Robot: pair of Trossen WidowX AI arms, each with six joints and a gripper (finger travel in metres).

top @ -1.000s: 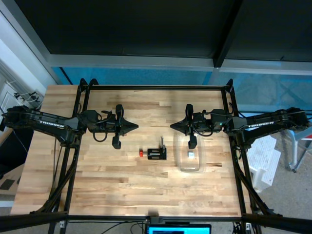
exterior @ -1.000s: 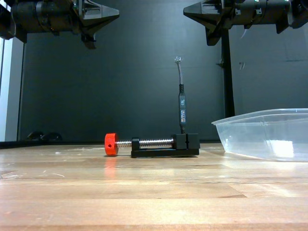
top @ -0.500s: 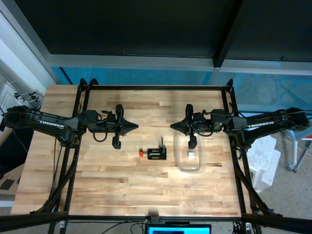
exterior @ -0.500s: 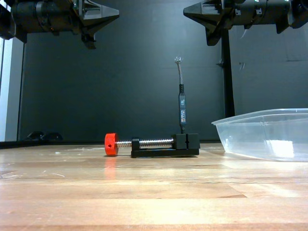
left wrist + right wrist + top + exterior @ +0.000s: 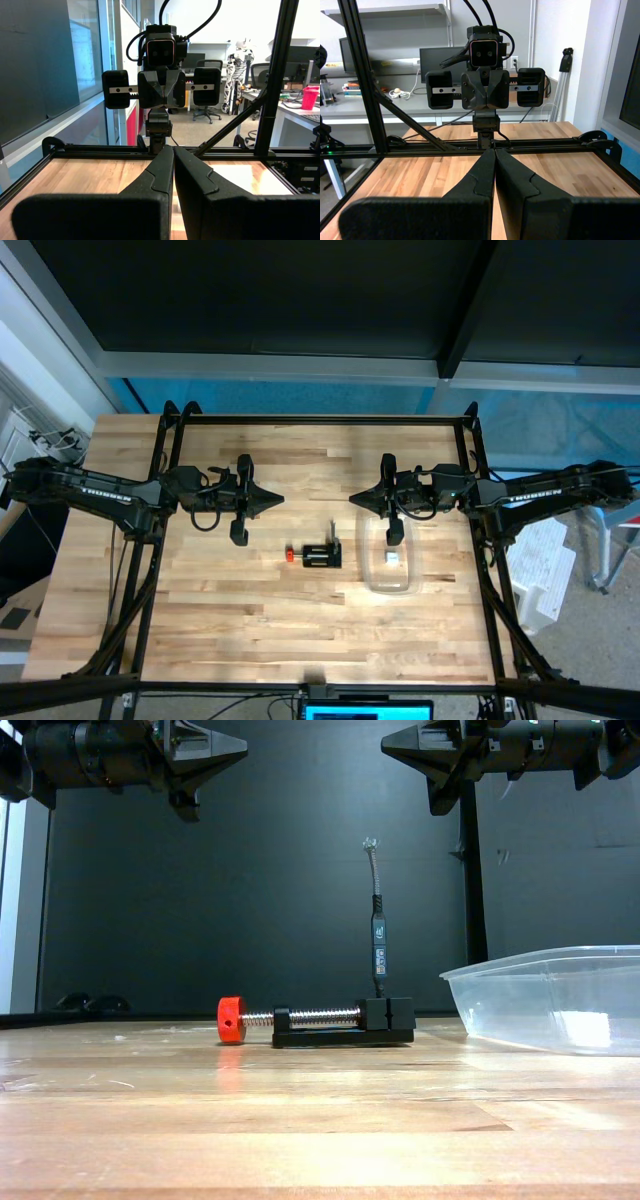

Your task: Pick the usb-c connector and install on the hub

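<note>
**High view.** Left gripper (image 5: 278,500) and right gripper (image 5: 353,500) hang level above the pale wooden table (image 5: 200,610), tips facing each other with a gap between. The black screw vise with a red knob (image 5: 318,556) sits on the table, nearward of that gap. The clear plastic tray (image 5: 375,582) lies below the right gripper and just nearward of it. A small white piece (image 5: 392,557) lies free inside the tray. I judge it to be the usb-c connector, but it is too small to confirm.

**Low view.** A slim black stick on a braided grey cord (image 5: 379,945) stands upright in the vise, almost straight below the right gripper's tip and well apart from it. I take this for the hub side. No port is visible on it, and the cord's top end looks frayed. The white piece cannot be picked out through the tray wall.

**Left wrist view.** The left gripper's fingers (image 5: 160,172) are pressed together with nothing between them. The right arm shows head-on beyond the tips. Vise and tray are out of view.

**Right wrist view.** The right gripper's fingers (image 5: 482,172) are likewise clenched and empty. The left arm is opposite. Neither tray nor vise is seen.

**Risks (judgement).**
- The white piece is small and lies low inside a walled, light tray. A descending finger could catch the rim and shove the tray.
- The fingers could also pinch the piece askew, so that it meets the port crooked.
- The stick is clamped at its foot only, so a sideways push from above would bend or tilt it.
- The port's position is unknown from here.
</note>
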